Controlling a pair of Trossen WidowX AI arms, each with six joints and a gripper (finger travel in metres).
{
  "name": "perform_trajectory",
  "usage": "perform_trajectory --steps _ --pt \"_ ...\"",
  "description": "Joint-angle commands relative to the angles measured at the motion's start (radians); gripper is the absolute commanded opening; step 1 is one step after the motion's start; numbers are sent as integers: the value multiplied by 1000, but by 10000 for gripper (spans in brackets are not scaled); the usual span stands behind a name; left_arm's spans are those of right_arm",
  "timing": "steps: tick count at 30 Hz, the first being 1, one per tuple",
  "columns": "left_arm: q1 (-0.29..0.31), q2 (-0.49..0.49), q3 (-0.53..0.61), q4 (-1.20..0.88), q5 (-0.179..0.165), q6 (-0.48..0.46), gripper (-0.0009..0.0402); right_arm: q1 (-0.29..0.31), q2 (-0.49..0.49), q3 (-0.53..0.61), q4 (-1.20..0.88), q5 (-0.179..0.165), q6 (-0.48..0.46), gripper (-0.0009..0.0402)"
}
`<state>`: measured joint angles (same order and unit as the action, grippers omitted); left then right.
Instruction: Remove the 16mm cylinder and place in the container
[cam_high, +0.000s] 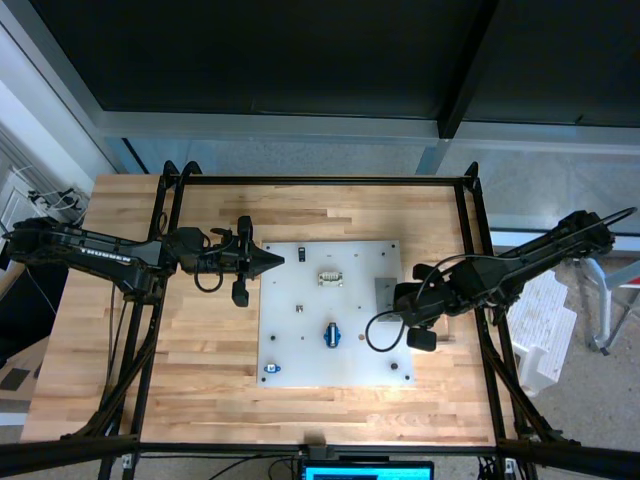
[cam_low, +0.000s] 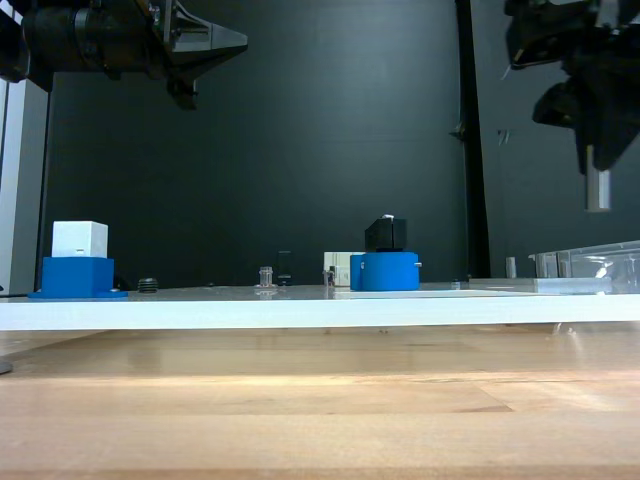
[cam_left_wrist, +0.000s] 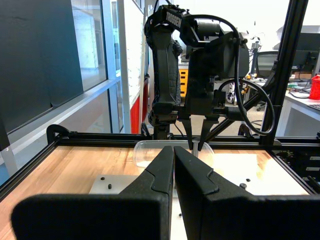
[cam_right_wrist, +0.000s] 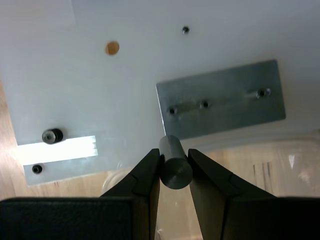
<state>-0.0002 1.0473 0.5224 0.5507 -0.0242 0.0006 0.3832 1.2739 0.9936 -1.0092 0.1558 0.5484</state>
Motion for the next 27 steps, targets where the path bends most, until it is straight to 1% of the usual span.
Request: perform_trajectory --steps 1,8,27 --pt "0 0 0 0 0 0 0 11 -19 -35 1 0 16 2" --pt "0 0 0 0 0 0 0 19 -45 -97 46 0 21 2" --pt "0 0 0 0 0 0 0 34 -95 -163 45 0 24 2"
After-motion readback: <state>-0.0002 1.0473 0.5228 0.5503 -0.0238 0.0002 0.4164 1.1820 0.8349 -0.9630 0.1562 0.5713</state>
